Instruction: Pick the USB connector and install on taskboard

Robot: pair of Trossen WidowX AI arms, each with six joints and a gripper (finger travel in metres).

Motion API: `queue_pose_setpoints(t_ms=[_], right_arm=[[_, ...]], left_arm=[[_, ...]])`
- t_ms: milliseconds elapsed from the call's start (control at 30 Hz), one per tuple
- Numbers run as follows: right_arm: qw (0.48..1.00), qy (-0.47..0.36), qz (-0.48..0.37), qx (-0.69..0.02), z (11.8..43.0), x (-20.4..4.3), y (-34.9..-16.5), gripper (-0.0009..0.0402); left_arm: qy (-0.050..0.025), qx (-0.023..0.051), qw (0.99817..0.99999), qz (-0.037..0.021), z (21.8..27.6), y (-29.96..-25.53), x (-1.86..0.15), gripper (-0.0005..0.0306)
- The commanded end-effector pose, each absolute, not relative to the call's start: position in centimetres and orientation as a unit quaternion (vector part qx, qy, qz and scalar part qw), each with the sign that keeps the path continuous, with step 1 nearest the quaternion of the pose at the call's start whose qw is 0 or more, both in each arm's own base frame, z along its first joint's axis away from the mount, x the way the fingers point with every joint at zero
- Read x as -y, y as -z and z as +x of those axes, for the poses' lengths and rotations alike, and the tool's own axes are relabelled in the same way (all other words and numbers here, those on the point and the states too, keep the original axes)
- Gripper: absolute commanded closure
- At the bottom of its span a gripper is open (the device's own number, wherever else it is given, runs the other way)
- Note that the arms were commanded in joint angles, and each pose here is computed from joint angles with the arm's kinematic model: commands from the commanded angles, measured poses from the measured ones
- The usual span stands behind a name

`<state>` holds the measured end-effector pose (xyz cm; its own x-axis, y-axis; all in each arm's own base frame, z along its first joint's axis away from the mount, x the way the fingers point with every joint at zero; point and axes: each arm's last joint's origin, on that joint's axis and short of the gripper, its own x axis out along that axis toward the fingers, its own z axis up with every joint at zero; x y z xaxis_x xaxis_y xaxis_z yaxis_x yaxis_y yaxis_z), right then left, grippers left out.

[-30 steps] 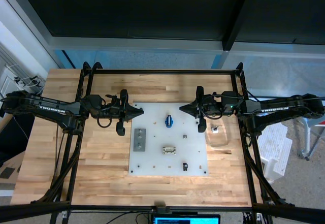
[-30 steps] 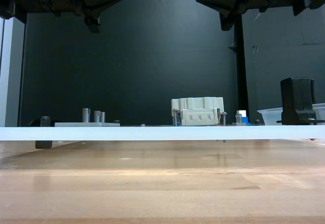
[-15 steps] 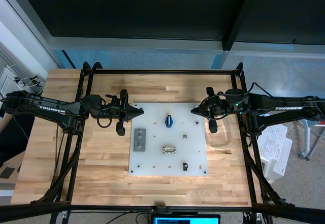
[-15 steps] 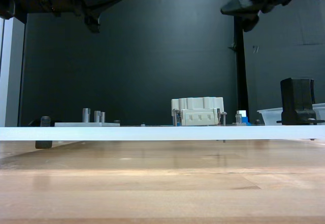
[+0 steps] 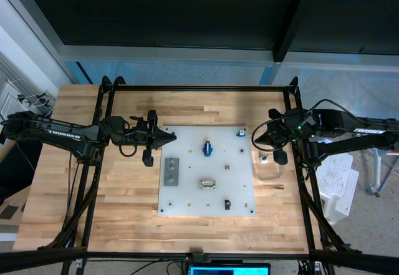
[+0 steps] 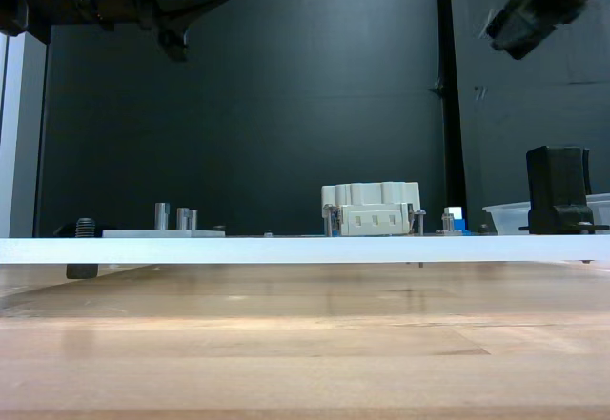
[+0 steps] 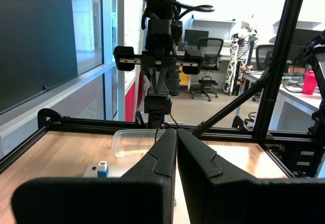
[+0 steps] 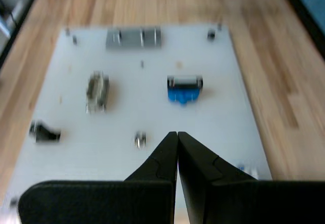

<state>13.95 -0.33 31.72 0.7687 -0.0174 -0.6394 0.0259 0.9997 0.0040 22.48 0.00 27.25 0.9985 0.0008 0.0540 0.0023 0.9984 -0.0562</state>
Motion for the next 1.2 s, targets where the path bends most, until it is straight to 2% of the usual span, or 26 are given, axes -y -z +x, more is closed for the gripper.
queue_pose_setpoints(t_ms=[33, 433, 800, 1200], right_arm=[[0.925, 0.008, -0.001, -0.38, 13.1, 0.3, -31.9, 0.0393], [0.869, -0.001, -0.012, -0.495, 10.9, 0.2, -31.1, 0.0393], [0.825, -0.007, -0.039, -0.563, 11.8, 0.3, -29.0, 0.0391], [0.771, -0.016, -0.061, -0.634, 13.7, -0.3, -25.6, 0.0318]], left_arm=[[0.0002, 0.027, 0.99924, -0.0281, 22.48, -27.25, -0.01, 0.03], [0.0004, 0.0272, 0.99923, -0.0281, 22.48, -27.26, 0.0, 0.03], [0.0002, 0.027, 0.99924, -0.0281, 22.48, -27.25, -0.01, 0.03], [0.0002, 0.027, 0.99924, -0.0281, 22.48, -27.25, -0.01, 0.03]])
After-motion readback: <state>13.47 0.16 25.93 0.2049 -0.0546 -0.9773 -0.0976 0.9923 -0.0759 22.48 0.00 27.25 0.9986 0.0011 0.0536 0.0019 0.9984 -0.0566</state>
